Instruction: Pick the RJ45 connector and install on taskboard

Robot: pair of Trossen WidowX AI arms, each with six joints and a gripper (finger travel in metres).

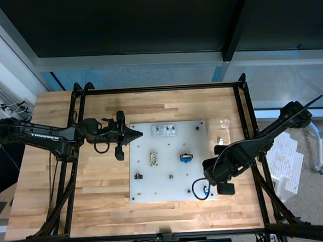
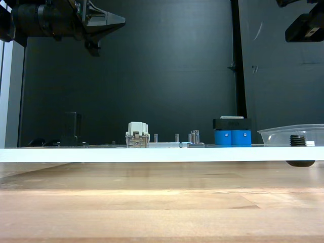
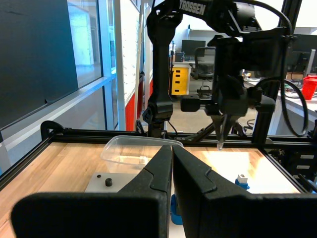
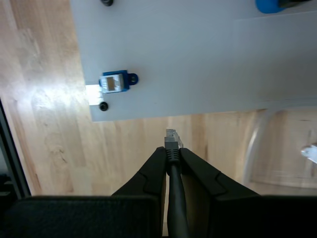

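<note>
The RJ45 connector (image 4: 172,134) is a small pale clear plug on the end of a dark cable. My right gripper (image 4: 171,150) is shut on that cable just behind the plug. It hangs above bare wood just off the edge of the white taskboard (image 4: 198,54), pointing down. A blue socket (image 4: 113,82) sits near the board's corner, some way from the plug. From above, the right gripper (image 1: 218,169) is at the right edge of the taskboard (image 1: 170,181). The left gripper (image 1: 136,134) is shut on nothing, held high at the board's left edge.
A clear plastic dish (image 1: 223,128) stands off the board's back right corner, with a small white piece (image 4: 309,151) in it. The cable loops (image 1: 198,189) over the board's front right corner. Silver, beige and blue parts (image 2: 232,135) stand on the board. A black frame borders the table.
</note>
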